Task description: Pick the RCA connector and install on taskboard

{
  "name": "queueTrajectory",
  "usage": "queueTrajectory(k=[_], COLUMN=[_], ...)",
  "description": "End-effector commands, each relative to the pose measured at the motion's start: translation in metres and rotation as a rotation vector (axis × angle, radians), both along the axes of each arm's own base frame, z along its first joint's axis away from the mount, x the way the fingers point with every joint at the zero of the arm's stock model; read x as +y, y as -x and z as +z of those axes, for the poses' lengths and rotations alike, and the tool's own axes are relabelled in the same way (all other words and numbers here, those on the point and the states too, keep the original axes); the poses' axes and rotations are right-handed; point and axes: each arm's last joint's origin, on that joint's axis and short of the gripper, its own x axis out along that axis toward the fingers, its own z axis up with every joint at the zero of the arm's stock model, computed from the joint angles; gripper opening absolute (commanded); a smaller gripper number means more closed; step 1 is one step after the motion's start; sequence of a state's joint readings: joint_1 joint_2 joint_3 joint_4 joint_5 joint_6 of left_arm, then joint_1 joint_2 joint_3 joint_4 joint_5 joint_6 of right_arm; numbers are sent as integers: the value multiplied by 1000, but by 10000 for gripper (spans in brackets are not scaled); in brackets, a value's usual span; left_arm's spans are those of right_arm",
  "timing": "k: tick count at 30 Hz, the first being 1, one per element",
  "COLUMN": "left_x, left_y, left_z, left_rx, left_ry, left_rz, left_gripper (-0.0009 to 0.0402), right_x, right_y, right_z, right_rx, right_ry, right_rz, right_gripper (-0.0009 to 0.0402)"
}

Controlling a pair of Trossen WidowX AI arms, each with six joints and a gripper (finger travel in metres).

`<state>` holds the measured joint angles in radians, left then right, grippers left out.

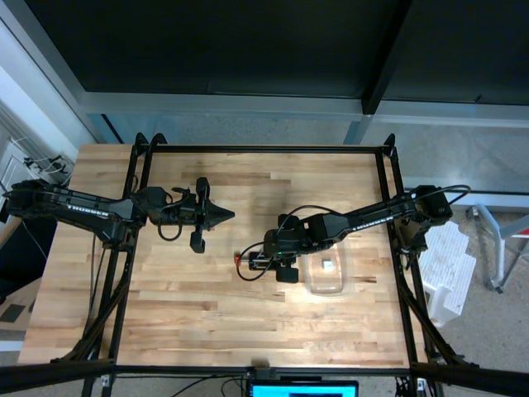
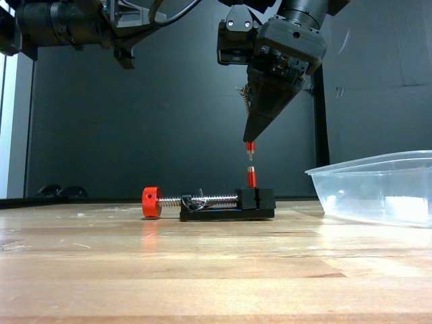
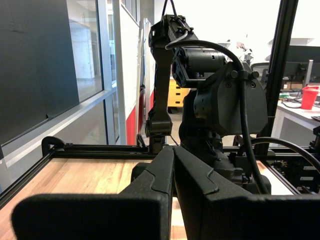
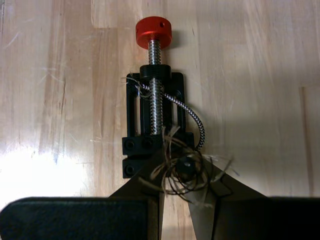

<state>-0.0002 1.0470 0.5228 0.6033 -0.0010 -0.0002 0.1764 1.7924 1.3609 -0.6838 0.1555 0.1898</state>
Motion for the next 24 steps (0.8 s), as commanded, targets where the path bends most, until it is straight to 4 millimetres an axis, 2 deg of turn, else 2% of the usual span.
queueTrajectory(k=[1, 24], left_x=[0, 0], left_y=[0, 0], left_z=[0, 0], left_rx=[0, 0], left_ry=[0, 0], left_rz=[0, 0], left_gripper=[0, 0], right_x=[0, 1], right_y=[0, -1], right_z=[-1, -7], right_rx=[-1, 8], right_ry=[-5, -21], right_rz=[-4, -2], right_gripper=[2, 2])
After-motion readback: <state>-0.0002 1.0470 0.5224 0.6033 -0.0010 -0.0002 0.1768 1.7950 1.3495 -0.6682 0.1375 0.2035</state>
